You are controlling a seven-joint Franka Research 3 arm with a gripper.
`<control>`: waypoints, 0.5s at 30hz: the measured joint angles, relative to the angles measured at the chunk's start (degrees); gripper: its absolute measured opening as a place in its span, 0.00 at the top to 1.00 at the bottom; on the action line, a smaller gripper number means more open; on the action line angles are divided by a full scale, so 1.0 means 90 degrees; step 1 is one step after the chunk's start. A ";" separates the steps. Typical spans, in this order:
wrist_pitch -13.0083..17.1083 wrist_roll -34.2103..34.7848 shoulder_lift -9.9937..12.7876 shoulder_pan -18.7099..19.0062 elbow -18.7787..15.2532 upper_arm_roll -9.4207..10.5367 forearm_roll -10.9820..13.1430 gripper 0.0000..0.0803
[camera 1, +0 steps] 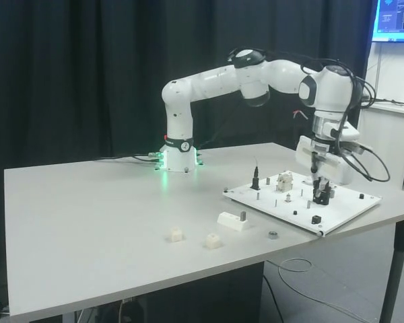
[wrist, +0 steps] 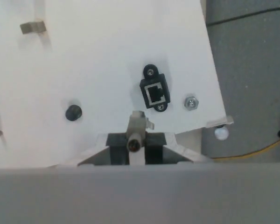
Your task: Insert Ethernet.
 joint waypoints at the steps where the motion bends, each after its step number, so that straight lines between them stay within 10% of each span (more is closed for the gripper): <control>1: 0.0025 -0.0045 0.0000 0.0000 -0.0005 0.0011 0.0000 0.92; 15: 0.0294 -0.0633 0.0000 -0.0032 -0.0082 0.0199 0.0004 0.92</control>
